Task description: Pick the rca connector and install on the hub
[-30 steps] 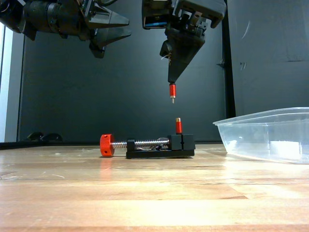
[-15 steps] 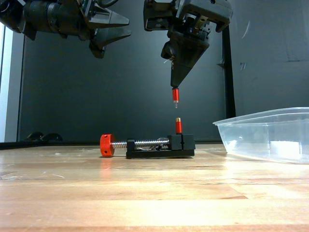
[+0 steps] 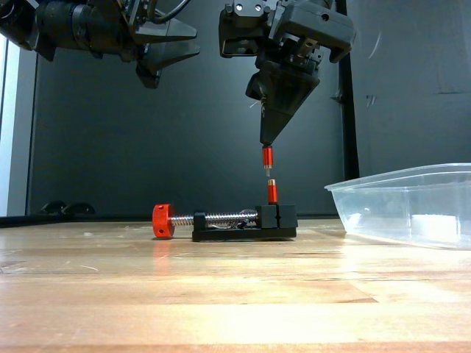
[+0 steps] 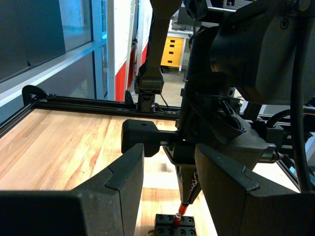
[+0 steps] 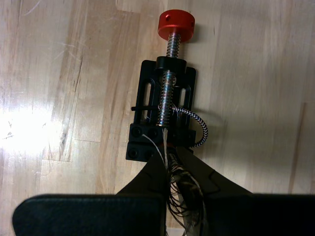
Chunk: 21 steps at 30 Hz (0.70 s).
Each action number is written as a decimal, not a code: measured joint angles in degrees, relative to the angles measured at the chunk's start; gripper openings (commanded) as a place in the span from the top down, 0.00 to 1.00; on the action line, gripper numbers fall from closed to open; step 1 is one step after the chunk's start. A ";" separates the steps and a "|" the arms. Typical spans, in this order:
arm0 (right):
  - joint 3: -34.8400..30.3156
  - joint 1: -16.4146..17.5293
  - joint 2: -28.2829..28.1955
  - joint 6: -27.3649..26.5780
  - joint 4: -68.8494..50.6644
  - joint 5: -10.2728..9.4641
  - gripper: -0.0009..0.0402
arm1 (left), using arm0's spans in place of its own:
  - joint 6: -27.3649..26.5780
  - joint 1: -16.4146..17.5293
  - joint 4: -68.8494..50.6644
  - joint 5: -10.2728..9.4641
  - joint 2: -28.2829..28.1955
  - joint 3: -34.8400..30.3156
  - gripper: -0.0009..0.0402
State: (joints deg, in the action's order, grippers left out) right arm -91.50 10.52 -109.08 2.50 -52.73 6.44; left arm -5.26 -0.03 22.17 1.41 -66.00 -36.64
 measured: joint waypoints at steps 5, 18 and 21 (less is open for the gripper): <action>0.00 0.00 -0.02 0.00 -0.11 -0.02 0.98 | 0.00 0.00 0.00 -0.02 0.00 -0.02 0.64; 0.24 -0.04 -0.04 -0.37 -0.68 0.00 0.98 | 0.02 0.00 -0.02 0.00 0.00 -0.02 0.64; 0.33 -0.09 -0.04 -0.46 -0.55 0.00 0.98 | 0.02 0.00 0.00 0.00 0.00 -0.02 0.64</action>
State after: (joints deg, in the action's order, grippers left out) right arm -91.18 10.44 -109.12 2.04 -53.28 6.44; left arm -5.23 -0.03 22.17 1.41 -66.00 -36.67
